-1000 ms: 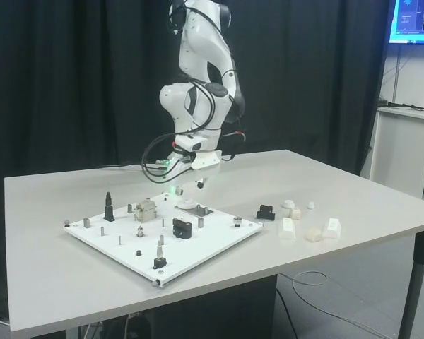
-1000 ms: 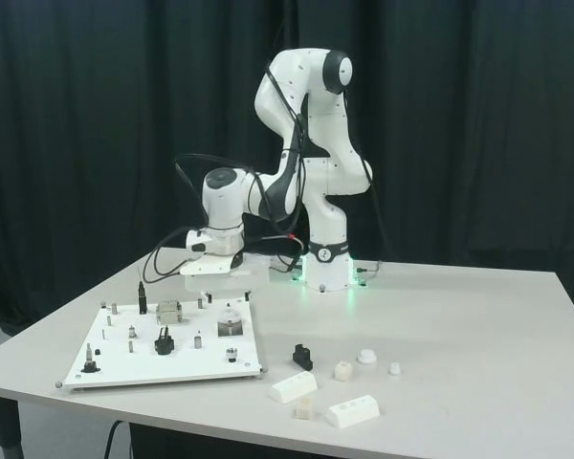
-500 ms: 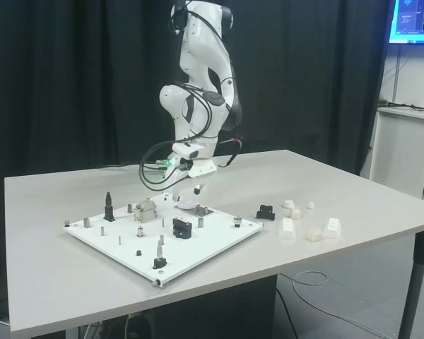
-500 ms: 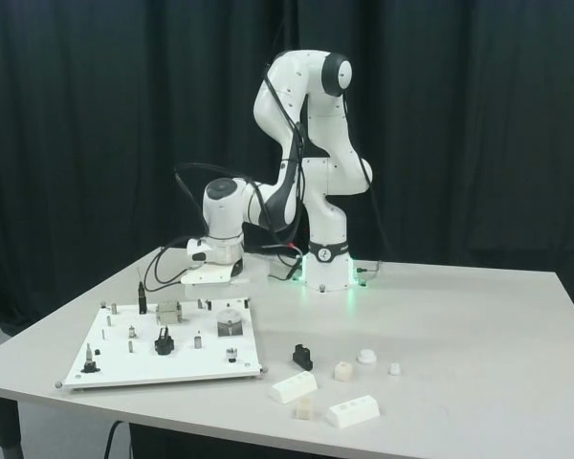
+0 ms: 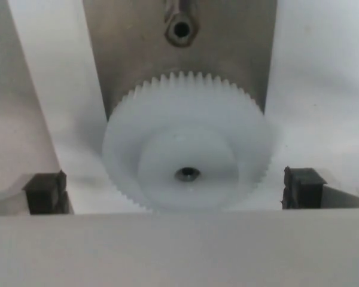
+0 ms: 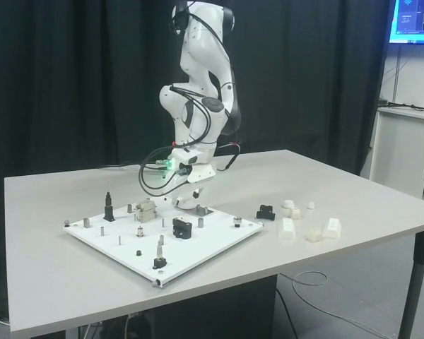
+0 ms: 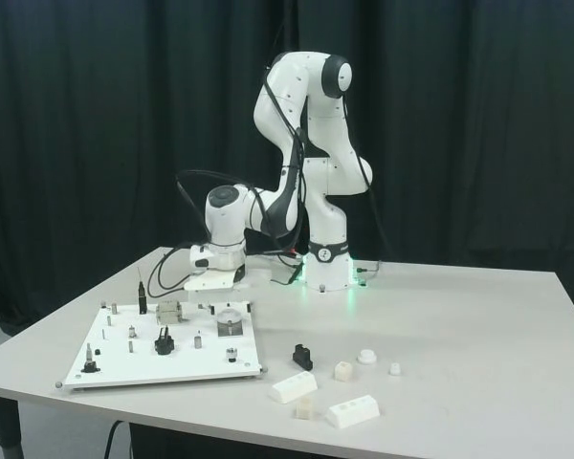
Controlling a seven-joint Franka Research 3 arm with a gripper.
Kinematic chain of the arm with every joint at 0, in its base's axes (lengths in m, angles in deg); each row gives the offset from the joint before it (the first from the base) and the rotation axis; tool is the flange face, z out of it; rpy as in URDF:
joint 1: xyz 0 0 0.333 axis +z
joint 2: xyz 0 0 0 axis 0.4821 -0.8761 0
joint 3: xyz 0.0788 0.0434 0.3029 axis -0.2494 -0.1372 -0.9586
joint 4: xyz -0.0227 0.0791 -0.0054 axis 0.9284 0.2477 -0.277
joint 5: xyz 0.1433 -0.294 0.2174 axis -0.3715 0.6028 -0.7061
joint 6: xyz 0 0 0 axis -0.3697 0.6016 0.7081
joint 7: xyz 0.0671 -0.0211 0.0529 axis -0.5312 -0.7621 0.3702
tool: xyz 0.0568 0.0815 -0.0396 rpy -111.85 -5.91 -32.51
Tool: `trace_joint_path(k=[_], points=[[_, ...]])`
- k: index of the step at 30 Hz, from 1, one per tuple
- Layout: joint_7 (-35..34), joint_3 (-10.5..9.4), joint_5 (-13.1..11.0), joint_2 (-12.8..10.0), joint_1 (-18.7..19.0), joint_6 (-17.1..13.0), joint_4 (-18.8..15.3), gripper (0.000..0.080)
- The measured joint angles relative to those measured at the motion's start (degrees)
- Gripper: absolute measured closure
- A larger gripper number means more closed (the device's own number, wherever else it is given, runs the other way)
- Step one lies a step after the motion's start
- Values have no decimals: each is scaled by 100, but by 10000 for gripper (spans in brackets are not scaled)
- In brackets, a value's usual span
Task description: Remove large gear.
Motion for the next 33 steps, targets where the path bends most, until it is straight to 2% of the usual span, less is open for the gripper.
trace_joint_path(k=[12, 26, 27, 33], points=[[138, -7, -183, -110, 0, -78, -1, 3], [150, 21, -212, -143, -1, -151, 6, 3], [150, 39, -212, -150, -2, -178, 8, 116], [176, 61, -212, -161, -6, -200, 13, 116]])
